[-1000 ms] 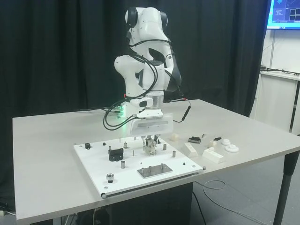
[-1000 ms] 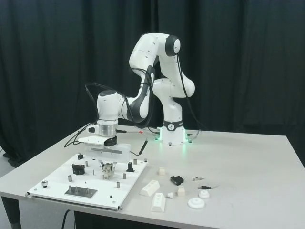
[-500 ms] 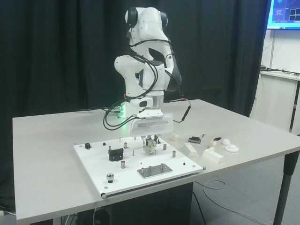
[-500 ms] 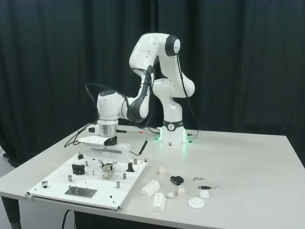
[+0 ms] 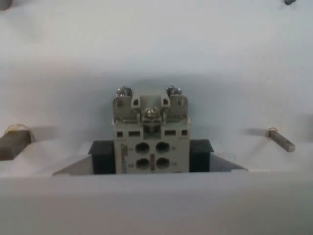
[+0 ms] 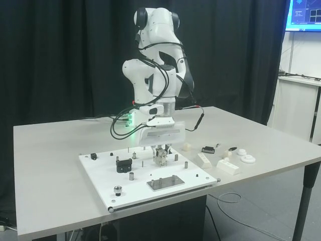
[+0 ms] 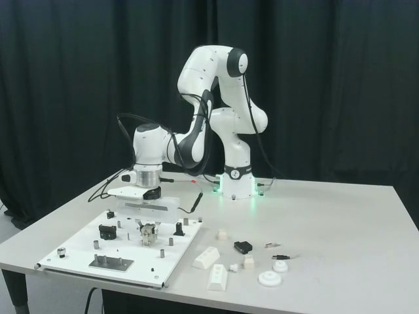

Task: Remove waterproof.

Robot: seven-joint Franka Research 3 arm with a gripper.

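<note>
Hand point(image 6: 161, 151) sits low over the waterproof connector point(image 5: 150, 134) mounted mid-board on the white assembly board point(image 6: 100, 173), black fingers point(image 5: 103, 156) flanking its base, seemingly clamped on it for pulling it free.

Connector point(image 5: 150, 142) (four holes) between fingers point(image 5: 103, 156).
</note>
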